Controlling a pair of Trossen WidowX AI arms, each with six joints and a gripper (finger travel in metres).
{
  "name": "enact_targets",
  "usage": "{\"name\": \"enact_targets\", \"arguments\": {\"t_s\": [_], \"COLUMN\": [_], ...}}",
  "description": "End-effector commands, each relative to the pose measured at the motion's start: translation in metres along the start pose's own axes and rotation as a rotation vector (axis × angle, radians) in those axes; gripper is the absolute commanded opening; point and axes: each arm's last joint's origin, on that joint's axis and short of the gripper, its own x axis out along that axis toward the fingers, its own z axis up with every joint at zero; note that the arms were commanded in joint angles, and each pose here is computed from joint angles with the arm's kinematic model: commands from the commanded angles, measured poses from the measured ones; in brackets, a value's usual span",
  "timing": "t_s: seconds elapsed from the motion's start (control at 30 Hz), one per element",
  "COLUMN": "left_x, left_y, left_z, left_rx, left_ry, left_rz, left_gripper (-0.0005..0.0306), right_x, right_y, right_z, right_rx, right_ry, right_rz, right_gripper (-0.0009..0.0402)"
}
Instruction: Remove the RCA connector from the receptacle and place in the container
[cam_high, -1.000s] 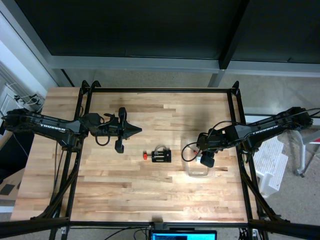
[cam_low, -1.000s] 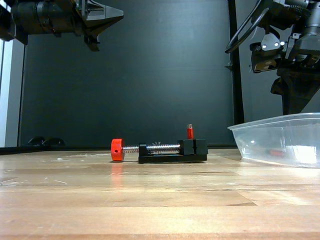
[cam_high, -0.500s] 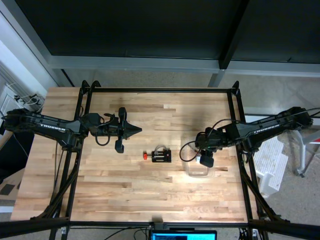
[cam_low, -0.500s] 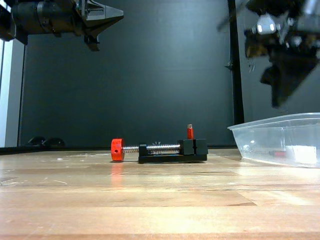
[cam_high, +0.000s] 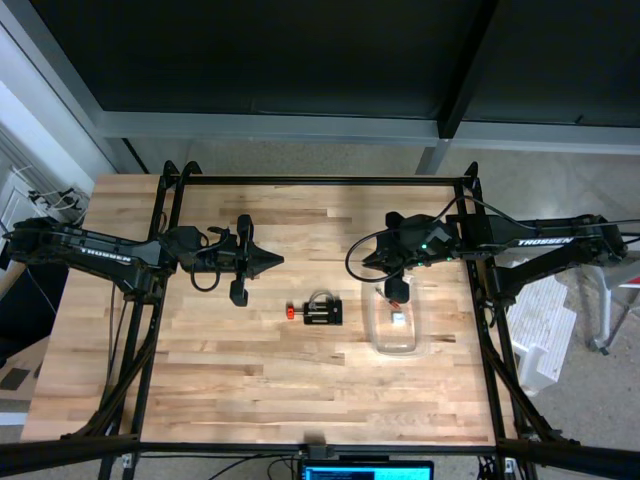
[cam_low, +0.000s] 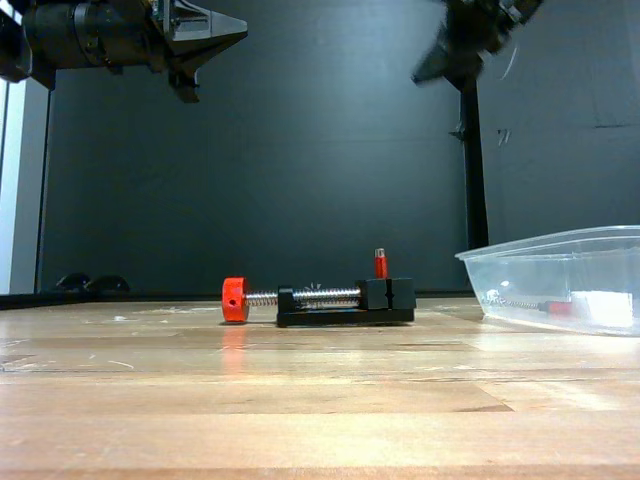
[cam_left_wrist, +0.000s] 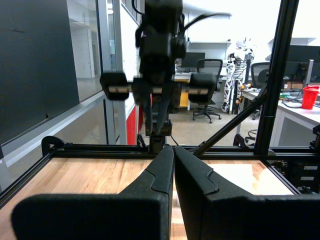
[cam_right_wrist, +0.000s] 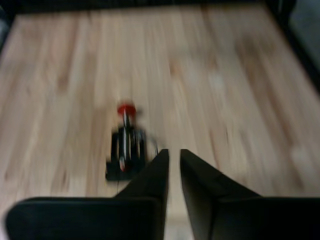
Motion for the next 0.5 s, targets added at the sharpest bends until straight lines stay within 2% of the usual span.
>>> {"name": "enact_targets", "arguments": {"t_s": [0.03, 0.27, 0.5], "left_x": [0.0, 0.0, 0.0], "left_y": [0.0, 0.0, 0.0], "left_z": [0.0, 0.0, 0.0], "left_rx": [0.0, 0.0, 0.0], "left_ry": [0.0, 0.0, 0.0], "left_rz": [0.0, 0.0, 0.0], "left_gripper": [0.0, 0.0, 0.0], "right_x": [0.003, 0.016, 0.022], "right_y": [0.001, 0.002, 0.003], "right_z": [0.007, 0.005, 0.004], "right_rx": [-0.007, -0.021, -0.017], "right_ry": [-0.103, -0.29, -0.454], "right_rz": [0.005, 0.012, 0.02], "right_gripper": [0.0005, -0.0001, 0.0]}}
